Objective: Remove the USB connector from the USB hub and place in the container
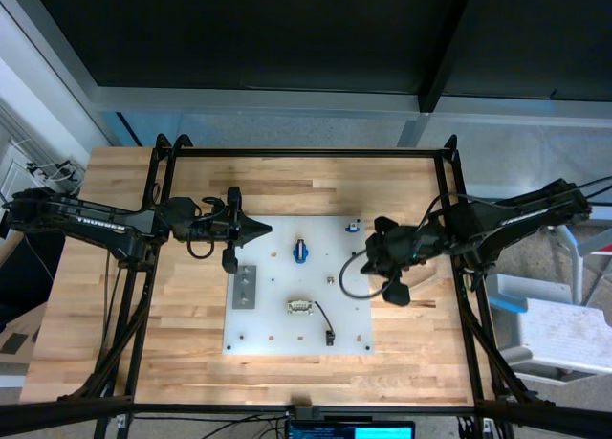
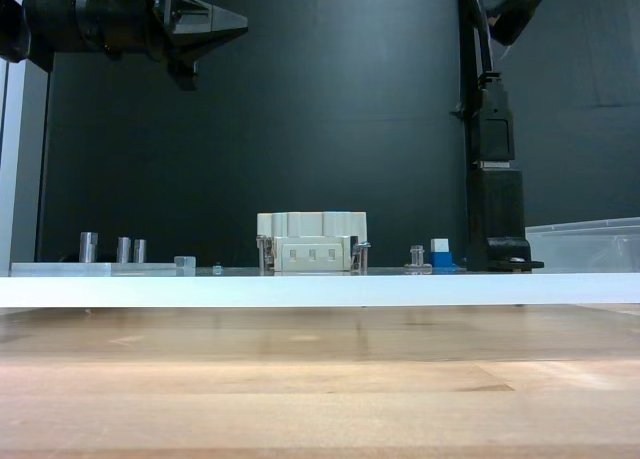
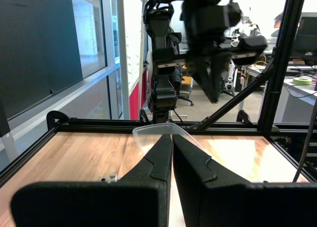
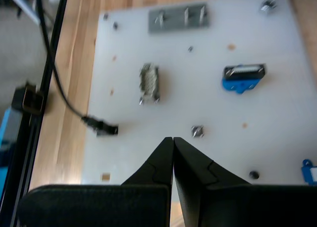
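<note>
**A:** Fingers first: how do the two grippers stand?

**B:** The left gripper [image 1: 266,229] hangs high over the far-left corner of the white board [image 1: 277,332] and points inward. Its fingers are pressed together with nothing between them. The right gripper [image 4: 172,139] hovers above the board's right side, tilted down toward it. Its fingers are also closed against each other and hold nothing.

**A:** And the USB connector?

**B:** The USB connector [image 2: 493,119] is plugged into the USB hub [image 2: 497,214] — the low view shows the plug standing upright in the block, with a strip of bare metal at the join. The hub sits near the board's near-right corner. The thin black cable arcs away from the plug toward the silvery-cream connector [image 1: 301,307] in the middle of the board.

**A:** How close is either gripper to it?

**B:** Neither touches it. The right one is well above it, and the left one is well apart, across the board.

**A:** Where's the container?

**B:** The container [image 2: 590,244] rests on the wooden table just off the board's right edge, below the right arm. I cannot tell whether anything lies in it.

**A:** What else is on the board?

**B:** A grey block [image 1: 247,287] with pegs stands at the left edge, and a blue clip [image 1: 300,251] lies toward the far side.
</note>
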Robot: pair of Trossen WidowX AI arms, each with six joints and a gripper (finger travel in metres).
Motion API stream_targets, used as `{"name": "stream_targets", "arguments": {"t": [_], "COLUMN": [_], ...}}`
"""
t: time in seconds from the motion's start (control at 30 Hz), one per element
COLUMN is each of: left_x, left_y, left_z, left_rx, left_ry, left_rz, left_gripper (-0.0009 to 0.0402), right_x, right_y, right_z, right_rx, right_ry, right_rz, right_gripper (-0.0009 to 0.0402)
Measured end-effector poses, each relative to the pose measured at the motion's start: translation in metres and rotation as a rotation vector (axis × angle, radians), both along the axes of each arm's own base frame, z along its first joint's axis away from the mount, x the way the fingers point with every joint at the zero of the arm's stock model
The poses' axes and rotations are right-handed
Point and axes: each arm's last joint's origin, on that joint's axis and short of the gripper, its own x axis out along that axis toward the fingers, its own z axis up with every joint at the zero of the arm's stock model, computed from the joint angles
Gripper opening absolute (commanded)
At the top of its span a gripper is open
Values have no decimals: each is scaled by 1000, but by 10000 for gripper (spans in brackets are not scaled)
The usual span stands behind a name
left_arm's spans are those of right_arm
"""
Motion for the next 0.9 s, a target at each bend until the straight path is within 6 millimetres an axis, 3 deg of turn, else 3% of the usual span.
{"name": "stream_targets", "arguments": {"t": [0.33,0.6,0.9], "left_x": [0,0,0], "left_y": [0,0,0], "left_z": [0,0,0], "left_rx": [0,0,0], "left_ry": [0,0,0], "left_rz": [0,0,0], "left_gripper": [1,1,1], "right_x": [21,37,45], "right_y": [37,61,81], "right_z": [2,-1,-14], "right_rx": [-36,-19,-4], "right_ry": [187,235,261], "right_rz": [-10,-15,-28], "right_gripper": [0,3,90]}}
